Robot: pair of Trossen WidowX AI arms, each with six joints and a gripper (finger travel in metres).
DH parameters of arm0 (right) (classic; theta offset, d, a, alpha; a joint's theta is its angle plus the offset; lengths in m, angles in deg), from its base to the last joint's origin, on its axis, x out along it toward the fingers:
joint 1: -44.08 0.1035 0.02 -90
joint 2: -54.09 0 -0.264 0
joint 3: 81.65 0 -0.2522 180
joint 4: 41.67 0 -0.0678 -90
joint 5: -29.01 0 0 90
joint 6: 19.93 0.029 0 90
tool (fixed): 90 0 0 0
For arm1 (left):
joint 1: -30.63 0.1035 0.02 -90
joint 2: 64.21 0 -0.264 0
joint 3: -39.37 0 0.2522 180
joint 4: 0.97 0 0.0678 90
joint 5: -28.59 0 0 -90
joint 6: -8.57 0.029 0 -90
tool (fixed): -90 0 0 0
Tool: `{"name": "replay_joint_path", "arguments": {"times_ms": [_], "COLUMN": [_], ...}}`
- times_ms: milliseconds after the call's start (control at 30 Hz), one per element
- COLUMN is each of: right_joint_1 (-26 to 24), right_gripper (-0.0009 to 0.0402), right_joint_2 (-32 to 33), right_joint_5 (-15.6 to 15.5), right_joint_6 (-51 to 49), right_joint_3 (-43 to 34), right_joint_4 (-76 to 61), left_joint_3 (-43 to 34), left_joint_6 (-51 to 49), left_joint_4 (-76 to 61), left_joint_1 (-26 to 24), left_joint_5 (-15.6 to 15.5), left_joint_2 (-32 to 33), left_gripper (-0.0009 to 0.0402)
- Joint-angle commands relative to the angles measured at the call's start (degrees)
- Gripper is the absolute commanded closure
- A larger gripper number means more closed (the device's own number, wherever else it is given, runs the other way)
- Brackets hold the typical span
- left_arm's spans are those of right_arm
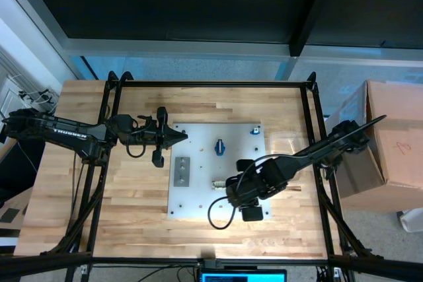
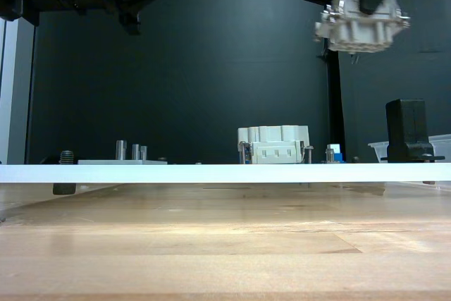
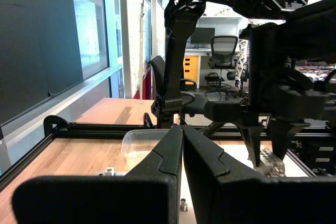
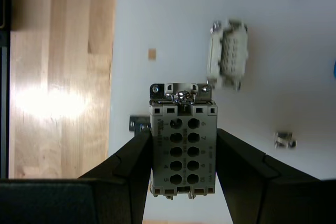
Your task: Remove the HAN10E connector from the taskboard and place in the container
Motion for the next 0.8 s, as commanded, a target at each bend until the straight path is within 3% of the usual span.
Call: {"name": "replay_joint_path", "arguments": {"times_ms": [33,800], "right_joint_1": [0.94,12.79], "right_gripper": [0.0384,0.0384], "right_joint_2": [-2.34,-21.11], "right_joint_5": [0.04,0.07], "right_joint_6": [2.62,20.0], "right_joint_3": [3.39,26.1], "right_joint_4": [0.15,0.9], "left_joint_3": [-0.02,-0.02], "left_joint_6": [0.0,0.0], "left_joint_4": [0.02,0.02], "left_joint_1": [0.02,0.02], "left_joint_5": [0.0,0.0], "left_joint_2": [0.02,0.02], "left_gripper": [0.0393,0.0393]}}
